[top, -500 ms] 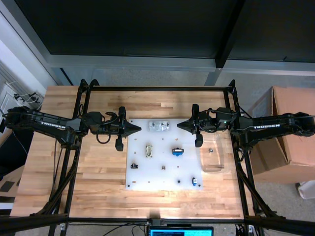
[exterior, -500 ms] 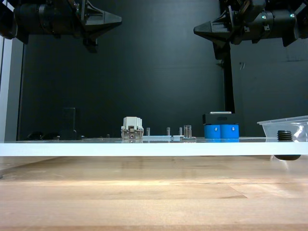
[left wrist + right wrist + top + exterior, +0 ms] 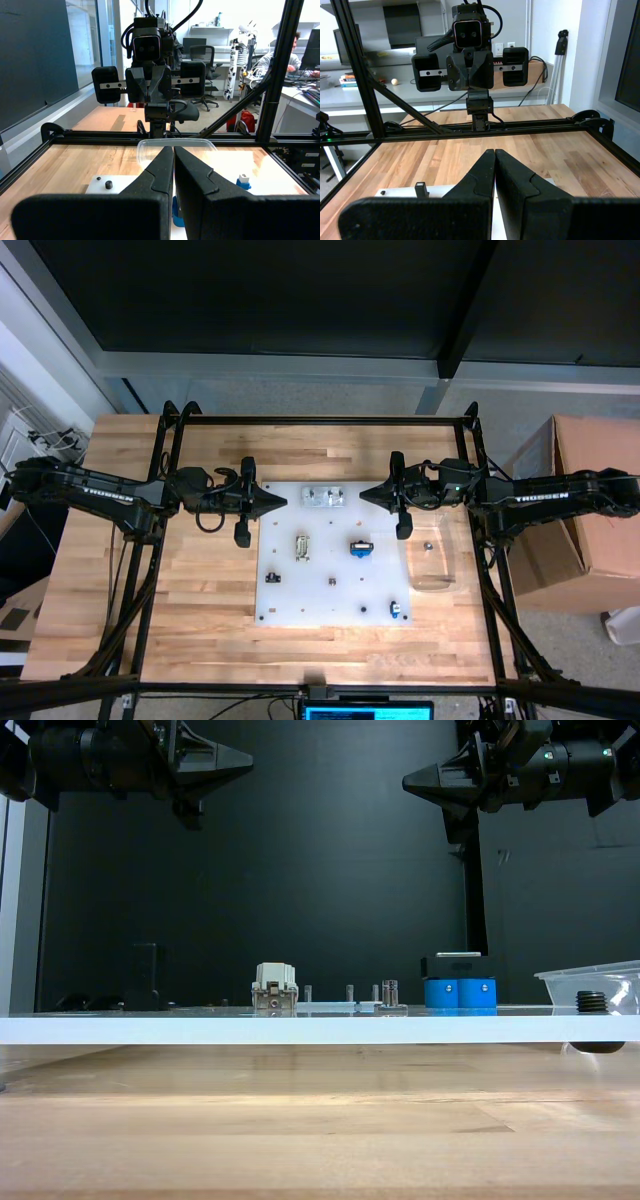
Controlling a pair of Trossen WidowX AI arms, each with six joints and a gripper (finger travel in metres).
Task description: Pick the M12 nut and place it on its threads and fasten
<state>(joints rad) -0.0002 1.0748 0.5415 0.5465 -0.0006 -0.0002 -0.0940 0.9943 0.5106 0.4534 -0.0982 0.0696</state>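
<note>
Left gripper (image 3: pixel 283 503) and right gripper (image 3: pixel 362 494) hang high over the white board (image 3: pixel 290 600), with open air beneath them. The clear tray's (image 3: pixel 430 585) walls ring the nut (image 3: pixel 428 546). A blue block (image 3: pixel 396 610) stands just beside the stud (image 3: pixel 366 609).

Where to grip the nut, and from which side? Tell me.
Likely across its outer sides, from straight above: the nut lies free in the clear tray, whose walls block a sideways approach. Left gripper and right gripper hover shut above the board's far edge.

The low view's top edge crops the left gripper (image 3: pixel 248 760) and right gripper (image 3: pixel 405 784), high over the board (image 3: pixel 150 1026); its right edge crops the clear tray (image 3: pixel 598 980). The tray's silver speck (image 3: pixel 428 546) is too small to name.
</note>
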